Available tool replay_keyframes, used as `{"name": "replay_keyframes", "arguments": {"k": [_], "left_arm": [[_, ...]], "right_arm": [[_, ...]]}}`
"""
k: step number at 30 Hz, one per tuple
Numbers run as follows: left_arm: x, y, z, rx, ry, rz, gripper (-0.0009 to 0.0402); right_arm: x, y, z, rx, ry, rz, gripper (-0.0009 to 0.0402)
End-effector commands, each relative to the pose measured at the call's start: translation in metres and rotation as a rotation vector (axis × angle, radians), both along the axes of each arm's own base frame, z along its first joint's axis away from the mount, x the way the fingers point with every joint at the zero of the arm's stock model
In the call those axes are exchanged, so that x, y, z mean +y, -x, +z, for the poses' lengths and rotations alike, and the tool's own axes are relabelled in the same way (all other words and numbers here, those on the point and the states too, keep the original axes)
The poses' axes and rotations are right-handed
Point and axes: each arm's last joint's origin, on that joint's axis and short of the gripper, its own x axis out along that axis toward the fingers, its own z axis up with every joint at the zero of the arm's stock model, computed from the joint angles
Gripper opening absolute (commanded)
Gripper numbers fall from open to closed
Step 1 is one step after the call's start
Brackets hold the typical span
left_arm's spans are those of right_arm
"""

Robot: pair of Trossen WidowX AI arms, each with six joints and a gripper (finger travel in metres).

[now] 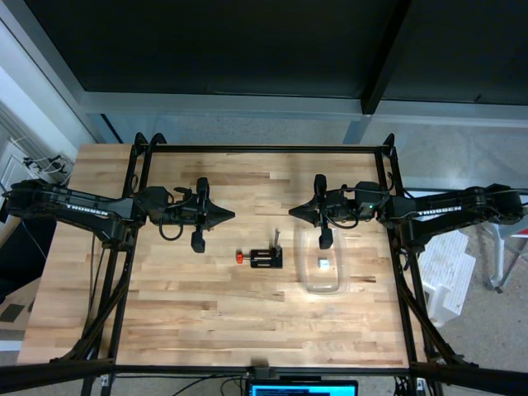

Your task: Remove the USB-C connector from taskboard and place in the container

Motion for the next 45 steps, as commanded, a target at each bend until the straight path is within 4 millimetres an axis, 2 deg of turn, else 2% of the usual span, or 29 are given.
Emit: {"name": "replay_keyframes", "arguments": {"k": [1, 17, 27, 34, 45], "left_arm": [[0.0, 0.0, 0.0, -0.001, 0.0, 0.0, 0.0], [0.0, 0.0, 0.0, 0.0, 0.0, 0.0, 0.0], [0.0, 0.0, 0.0, 0.0, 0.0, 0.0, 0.0], [0.0, 0.0, 0.0, 0.0, 0.0, 0.0, 0.0], [0.0, 0.0, 0.0, 0.0, 0.0, 0.0, 0.0]], "right_arm": [[0.0, 0.0, 0.0, 0.0, -0.001, 0.008, 0.0], [0.001, 0.0, 0.003, 0.021, -0.041, 0.033, 0.0], [0.012, -0.005, 0.018, 0.395, -0.038, 0.066, 0.0], [0.025, -0.017, 0.019, 0.614, -0.02, 0.059, 0.0], [0.037, -0.035, 0.023, 0.86, -0.033, 0.018, 0.0]]}}
